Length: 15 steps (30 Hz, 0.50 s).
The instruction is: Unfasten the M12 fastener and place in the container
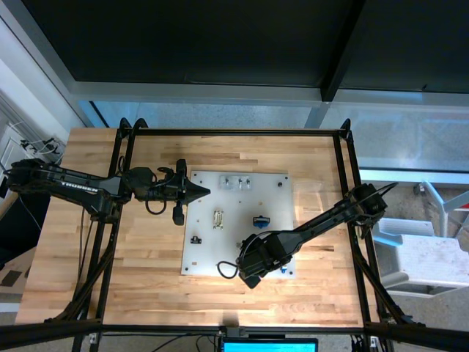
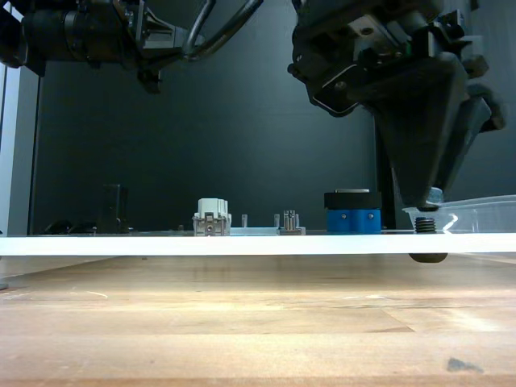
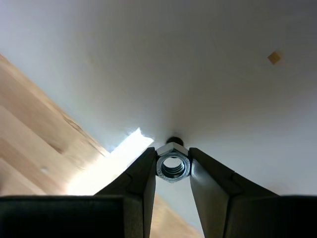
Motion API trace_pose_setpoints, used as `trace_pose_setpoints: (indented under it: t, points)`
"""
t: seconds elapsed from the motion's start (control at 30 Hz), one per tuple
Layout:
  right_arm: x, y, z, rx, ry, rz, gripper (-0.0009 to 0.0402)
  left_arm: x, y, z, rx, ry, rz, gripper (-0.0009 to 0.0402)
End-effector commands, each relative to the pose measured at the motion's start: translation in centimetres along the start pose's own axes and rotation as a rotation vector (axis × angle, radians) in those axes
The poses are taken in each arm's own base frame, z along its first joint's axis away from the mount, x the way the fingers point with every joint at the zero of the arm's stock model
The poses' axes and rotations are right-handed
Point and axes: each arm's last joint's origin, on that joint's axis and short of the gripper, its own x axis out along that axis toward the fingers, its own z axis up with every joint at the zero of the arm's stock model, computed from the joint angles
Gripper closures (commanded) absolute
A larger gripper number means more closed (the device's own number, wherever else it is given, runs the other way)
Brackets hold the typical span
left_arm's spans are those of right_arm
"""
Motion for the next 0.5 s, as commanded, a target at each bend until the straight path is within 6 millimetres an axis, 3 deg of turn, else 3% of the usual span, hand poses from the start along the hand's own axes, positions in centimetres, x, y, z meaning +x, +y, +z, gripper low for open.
trace_pose_setpoints:
  t: [0.03,0.5]
  points:
    - [-0.6,-0.1,-0.1,-0.074,-0.002,0.005,0.0375,0.0,0.0,0.0,0.0,0.0,0.0,0.0393]
    - [-5.1,-2.1,0.6,-0.459,-0.023,0.017,0.0374,0.0,0.0,0.0,0.0,0.0,0.0,0.0393]
